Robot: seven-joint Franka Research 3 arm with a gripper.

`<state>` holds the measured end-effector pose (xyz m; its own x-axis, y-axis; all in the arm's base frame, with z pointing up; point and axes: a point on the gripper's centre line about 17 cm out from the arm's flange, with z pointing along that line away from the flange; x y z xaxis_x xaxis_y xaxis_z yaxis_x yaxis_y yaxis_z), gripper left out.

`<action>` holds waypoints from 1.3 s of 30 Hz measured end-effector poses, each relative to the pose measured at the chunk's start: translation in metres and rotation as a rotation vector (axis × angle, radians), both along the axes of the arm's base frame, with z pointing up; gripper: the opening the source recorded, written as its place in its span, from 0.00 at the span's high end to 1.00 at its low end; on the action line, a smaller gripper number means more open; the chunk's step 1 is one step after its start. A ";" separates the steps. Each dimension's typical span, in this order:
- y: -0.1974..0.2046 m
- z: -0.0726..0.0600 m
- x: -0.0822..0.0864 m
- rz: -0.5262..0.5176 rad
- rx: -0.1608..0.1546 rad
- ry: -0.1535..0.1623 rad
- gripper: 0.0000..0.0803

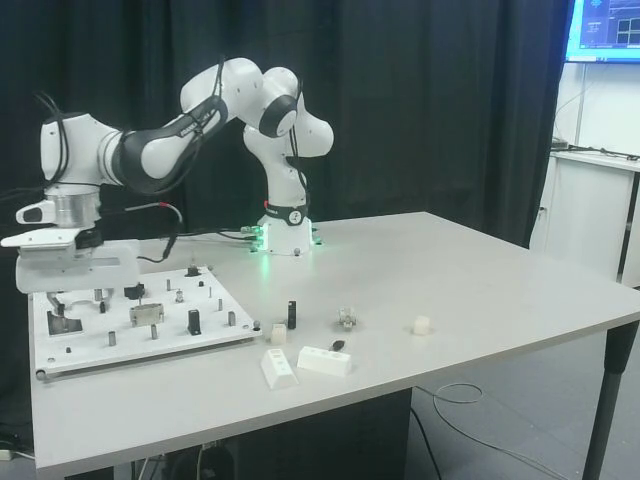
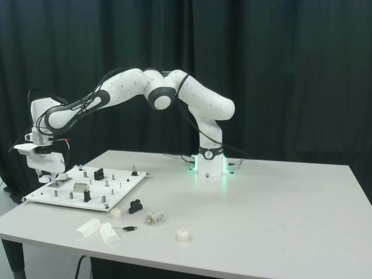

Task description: Place large gear.

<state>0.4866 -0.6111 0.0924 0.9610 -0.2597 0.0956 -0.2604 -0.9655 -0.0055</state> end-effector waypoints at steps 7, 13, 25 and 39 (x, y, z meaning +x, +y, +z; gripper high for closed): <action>0.020 -0.003 0.033 -0.019 -0.009 -0.014 0.26; 0.037 -0.006 0.058 -0.031 -0.016 -0.020 0.26; 0.072 -0.021 0.091 0.015 -0.020 -0.009 0.26; 0.101 -0.047 0.106 0.057 -0.010 0.023 0.26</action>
